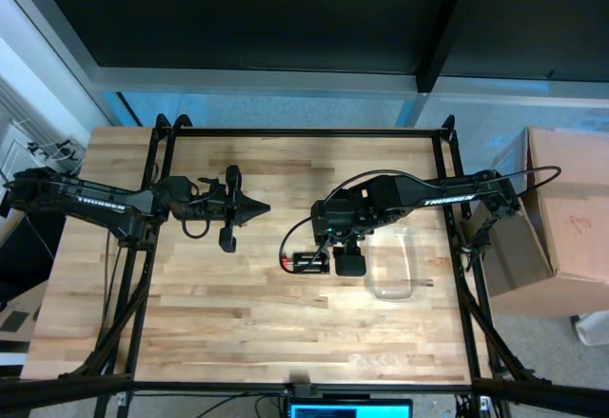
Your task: Remove the USB-C connector from the USB-C receptacle and place in the container
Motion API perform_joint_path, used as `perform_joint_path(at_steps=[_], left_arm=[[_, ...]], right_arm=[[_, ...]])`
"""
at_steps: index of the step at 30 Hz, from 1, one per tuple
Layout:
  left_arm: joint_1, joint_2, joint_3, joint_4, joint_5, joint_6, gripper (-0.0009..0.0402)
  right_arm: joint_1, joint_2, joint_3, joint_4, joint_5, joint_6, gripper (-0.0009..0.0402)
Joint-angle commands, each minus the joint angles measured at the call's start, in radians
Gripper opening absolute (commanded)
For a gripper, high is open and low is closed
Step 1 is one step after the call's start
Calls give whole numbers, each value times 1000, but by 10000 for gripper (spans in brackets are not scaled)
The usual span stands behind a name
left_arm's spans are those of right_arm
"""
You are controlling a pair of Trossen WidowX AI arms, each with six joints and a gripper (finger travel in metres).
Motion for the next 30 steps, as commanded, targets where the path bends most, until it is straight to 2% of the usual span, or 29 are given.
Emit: perform_joint_path(at_steps=[1,4,14,30], left_arm=[[0,0,0,0,0,0,0],[0,0,0,0,0,0,0],[0,0,0,0,0,0,0],[0,0,0,0,0,0,0]], right_arm=[[1,7,0,-2,5,-2,238],[3,22,0,-6,29,-5,237],[7,86,-10,5,26,-5,232],[20,84,-241,203,26,-1,232]])
